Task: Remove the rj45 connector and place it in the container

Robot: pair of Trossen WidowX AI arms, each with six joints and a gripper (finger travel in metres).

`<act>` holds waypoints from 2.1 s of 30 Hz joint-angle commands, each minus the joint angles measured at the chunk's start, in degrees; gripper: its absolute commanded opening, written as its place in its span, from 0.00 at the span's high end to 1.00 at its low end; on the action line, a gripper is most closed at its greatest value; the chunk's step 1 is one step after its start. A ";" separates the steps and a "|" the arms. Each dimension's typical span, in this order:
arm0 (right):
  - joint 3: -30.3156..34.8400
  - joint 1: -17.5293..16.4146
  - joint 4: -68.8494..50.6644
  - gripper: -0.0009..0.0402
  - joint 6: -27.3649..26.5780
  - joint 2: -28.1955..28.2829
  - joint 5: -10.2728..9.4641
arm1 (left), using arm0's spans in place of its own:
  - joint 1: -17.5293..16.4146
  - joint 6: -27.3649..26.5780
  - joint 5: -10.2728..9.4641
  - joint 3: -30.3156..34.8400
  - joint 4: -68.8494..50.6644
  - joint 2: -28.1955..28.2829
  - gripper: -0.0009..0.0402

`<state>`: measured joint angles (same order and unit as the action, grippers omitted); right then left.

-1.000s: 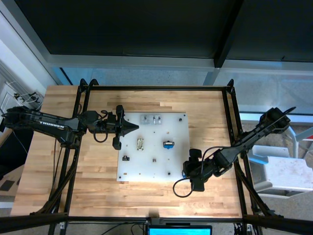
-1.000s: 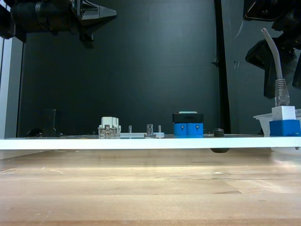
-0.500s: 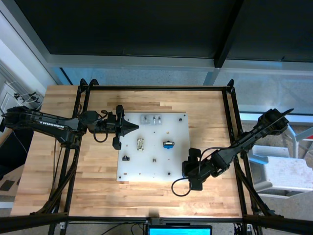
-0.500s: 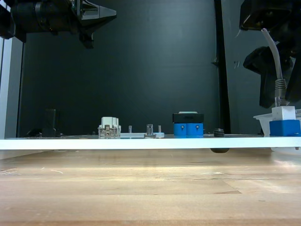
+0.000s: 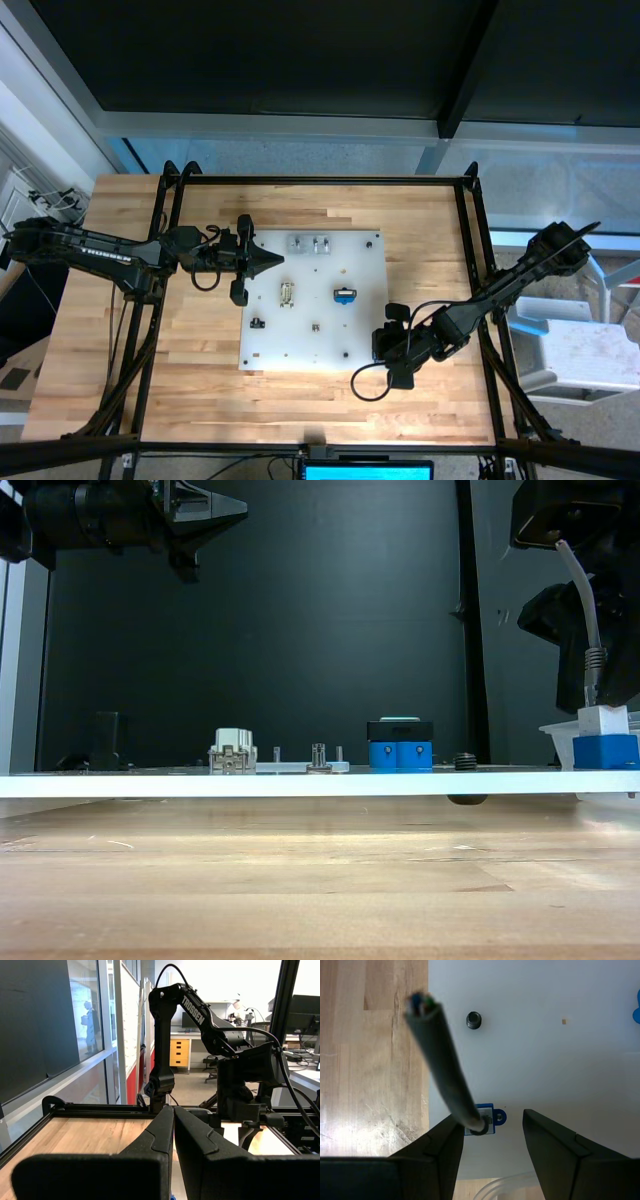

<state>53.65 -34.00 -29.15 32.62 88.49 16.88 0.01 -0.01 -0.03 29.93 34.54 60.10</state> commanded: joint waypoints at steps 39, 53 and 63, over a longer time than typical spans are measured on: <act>0.00 -0.02 0.42 0.98 -0.48 -0.31 -0.39 | -0.02 0.00 -0.02 0.02 0.00 0.02 0.98; 0.07 -0.17 0.31 0.98 -1.57 -1.84 -0.37 | 0.00 0.00 0.00 0.02 0.00 0.00 0.98; 0.07 -0.17 -0.74 0.98 -2.10 -4.79 0.00 | -0.02 0.00 0.00 0.02 0.00 0.00 0.98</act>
<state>53.69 -34.13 -29.30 30.55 84.07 17.15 0.01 -0.01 -0.05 29.95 34.54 60.10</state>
